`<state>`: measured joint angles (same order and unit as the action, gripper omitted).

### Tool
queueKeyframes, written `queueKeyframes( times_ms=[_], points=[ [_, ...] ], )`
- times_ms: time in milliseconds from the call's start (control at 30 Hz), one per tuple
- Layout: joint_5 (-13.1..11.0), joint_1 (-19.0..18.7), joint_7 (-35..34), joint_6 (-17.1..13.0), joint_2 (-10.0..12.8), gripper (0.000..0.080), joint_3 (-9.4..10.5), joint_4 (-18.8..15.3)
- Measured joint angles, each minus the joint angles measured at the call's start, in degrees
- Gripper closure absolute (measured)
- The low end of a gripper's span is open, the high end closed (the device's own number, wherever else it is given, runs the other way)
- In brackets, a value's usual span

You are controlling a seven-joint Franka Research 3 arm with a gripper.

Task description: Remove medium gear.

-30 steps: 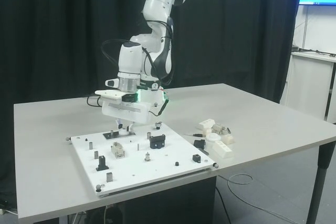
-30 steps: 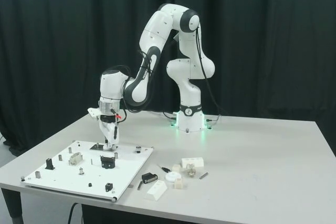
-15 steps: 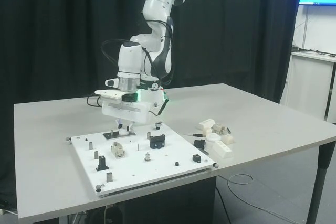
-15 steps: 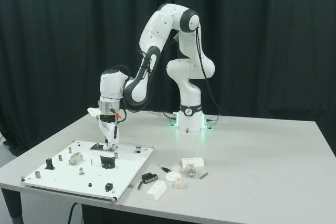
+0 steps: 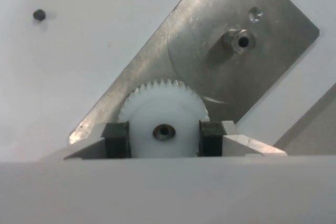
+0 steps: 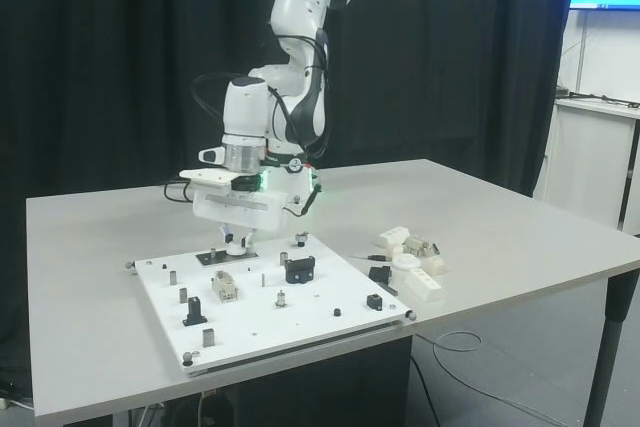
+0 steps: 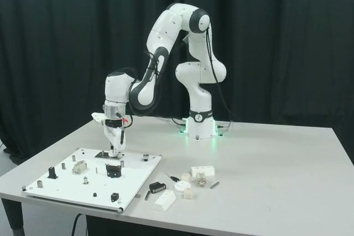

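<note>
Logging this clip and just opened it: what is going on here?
The white arm's tool is shut on the medium gear, black pads on either side of it. The gear hangs over the grey metal plate on the white board; a bare peg stands beside it. Loose white parts lie on the table.

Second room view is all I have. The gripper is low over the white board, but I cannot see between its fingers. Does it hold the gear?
Observer: Yes. In the wrist view the gripper is shut on the white gear; a black pad touches it on each side.
Operator: Is there another gear on that plate?
Observer: None shows in the wrist view. The grey metal plate has one bare peg beside the held gear.
Operator: Is the gear off its own peg?
Observer: I cannot tell. The wrist view looks straight down on it and shows only a dark hole at its centre.
</note>
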<state>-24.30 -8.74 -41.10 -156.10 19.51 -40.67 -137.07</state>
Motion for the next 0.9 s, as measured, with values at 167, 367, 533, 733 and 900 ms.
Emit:
queueKeyframes(
  times_ms=[167,367,533,733,900],
  points=[
    [0.0,0.0,0.3,0.2,-0.4,0.0523,-0.15,-0.1],
    [0.0,0.0,0.8,0.3,-0.9,0.0523,-0.28,-0.2],
    [0.0,0.0,1.7,0.4,-1.8,0.0523,-0.58,-0.4],
    [0.0,0.0,2.9,1.0,-3.4,0.0523,-1.16,-0.6],
    [0.1,0.0,3.8,2.1,-4.8,0.0523,-1.62,-0.7]
  ],
)
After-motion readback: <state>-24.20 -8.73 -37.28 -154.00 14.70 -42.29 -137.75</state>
